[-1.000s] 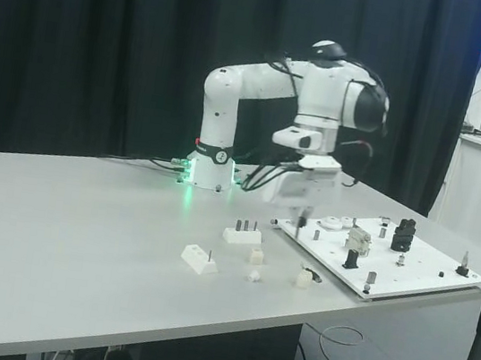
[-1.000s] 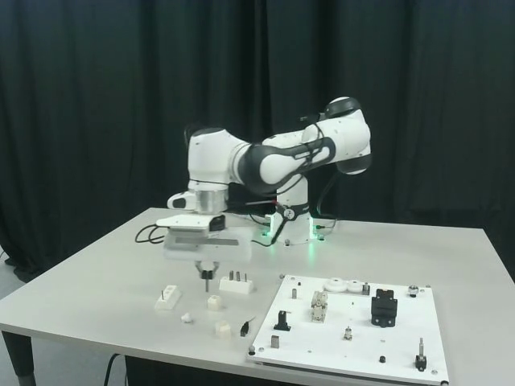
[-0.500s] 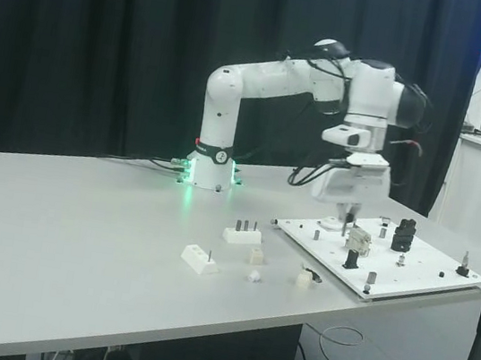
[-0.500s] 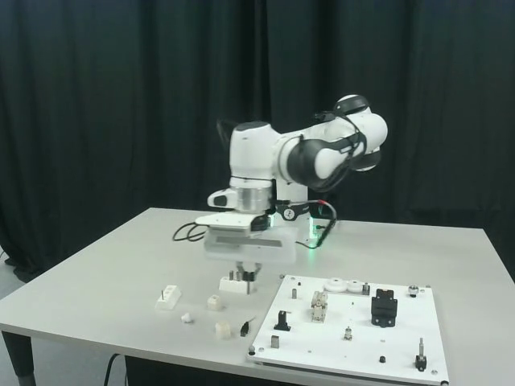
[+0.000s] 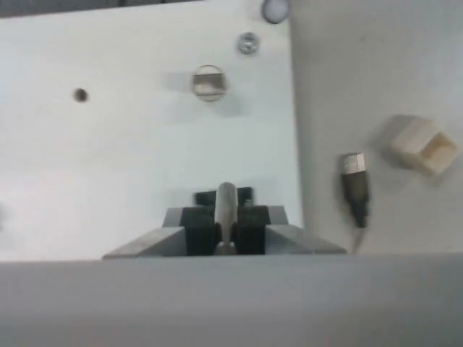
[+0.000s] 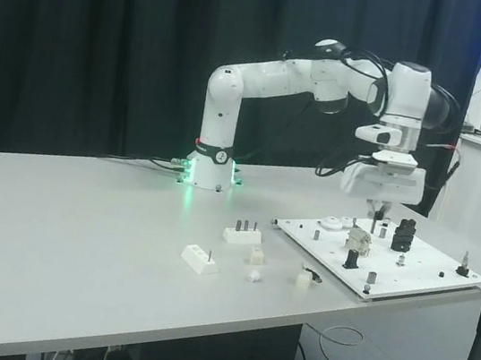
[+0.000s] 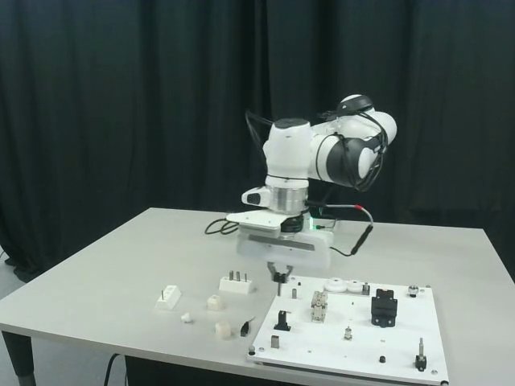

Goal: Insert round peg 2.

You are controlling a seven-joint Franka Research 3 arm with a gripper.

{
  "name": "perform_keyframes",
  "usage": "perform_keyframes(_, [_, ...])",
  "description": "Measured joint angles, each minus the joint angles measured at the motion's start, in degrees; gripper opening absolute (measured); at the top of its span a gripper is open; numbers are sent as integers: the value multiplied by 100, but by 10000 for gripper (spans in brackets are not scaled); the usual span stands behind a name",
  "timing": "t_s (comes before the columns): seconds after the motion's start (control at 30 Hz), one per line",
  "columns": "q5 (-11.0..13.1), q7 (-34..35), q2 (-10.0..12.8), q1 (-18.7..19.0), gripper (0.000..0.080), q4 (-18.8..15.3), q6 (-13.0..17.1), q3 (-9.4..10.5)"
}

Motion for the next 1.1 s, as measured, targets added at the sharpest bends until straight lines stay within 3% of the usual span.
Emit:
perform_keyframes(0.43, [27, 1316, -6, -75, 61, 415, 21, 232])
perform_keyframes(0.77, [84, 2141, -13, -316, 61, 779, 295, 614])
perform_keyframes(1.1, [85, 2567, -14, -593, 61, 1114, 348, 947])
